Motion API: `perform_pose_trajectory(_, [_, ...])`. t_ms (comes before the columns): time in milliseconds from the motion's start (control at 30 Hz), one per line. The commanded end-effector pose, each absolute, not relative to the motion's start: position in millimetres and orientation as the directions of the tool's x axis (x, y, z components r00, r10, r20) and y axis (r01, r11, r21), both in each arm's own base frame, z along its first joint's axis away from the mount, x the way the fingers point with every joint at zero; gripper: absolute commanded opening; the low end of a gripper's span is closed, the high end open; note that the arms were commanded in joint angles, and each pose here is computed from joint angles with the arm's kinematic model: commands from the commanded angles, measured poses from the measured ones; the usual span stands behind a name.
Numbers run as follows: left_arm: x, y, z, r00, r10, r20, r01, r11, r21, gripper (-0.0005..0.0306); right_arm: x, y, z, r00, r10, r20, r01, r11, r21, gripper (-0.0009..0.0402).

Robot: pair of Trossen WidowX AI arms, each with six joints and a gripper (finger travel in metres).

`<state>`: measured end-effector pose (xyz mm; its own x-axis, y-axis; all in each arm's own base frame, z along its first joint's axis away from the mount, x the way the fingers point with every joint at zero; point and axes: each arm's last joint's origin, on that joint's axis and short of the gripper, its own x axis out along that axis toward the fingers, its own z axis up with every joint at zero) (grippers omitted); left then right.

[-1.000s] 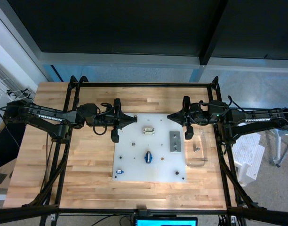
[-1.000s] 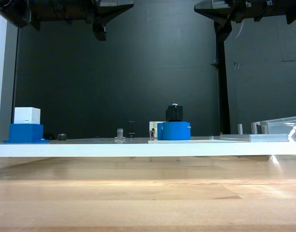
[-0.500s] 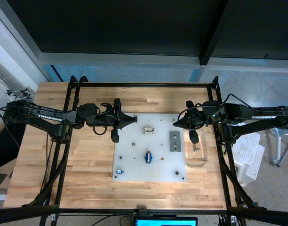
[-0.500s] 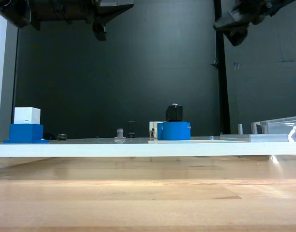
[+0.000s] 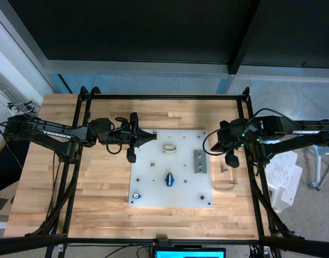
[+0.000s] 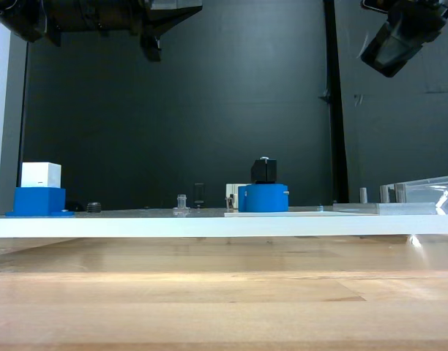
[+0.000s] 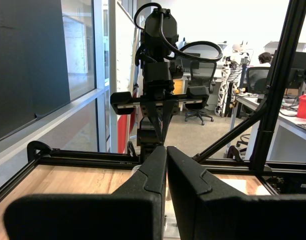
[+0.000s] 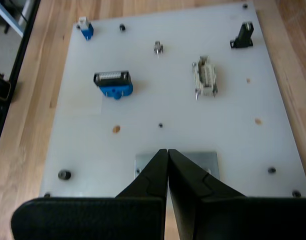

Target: Pick the 16mm cylinder and install on the taskboard

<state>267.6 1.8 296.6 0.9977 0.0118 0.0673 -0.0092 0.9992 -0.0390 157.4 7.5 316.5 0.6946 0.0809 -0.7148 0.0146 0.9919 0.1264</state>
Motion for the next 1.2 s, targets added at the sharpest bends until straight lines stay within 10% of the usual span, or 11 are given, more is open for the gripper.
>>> perform_pose_trajectory(33, [267.7,1.9,296.5,0.99769,0.012,0.067,-0.009,0.99920,-0.039,0.0001,154,8,317.5,0.662,0.081,-0.745,0.017,0.992,0.123,0.0000])
perform_pose_trajectory(1200, [267.7,1.8,296.5,0.99769,0.011,0.067,-0.009,0.99920,-0.039,0.0001,127,21,301.7,0.289,0.060,-0.955,0.107,0.990,0.095,0.0006])
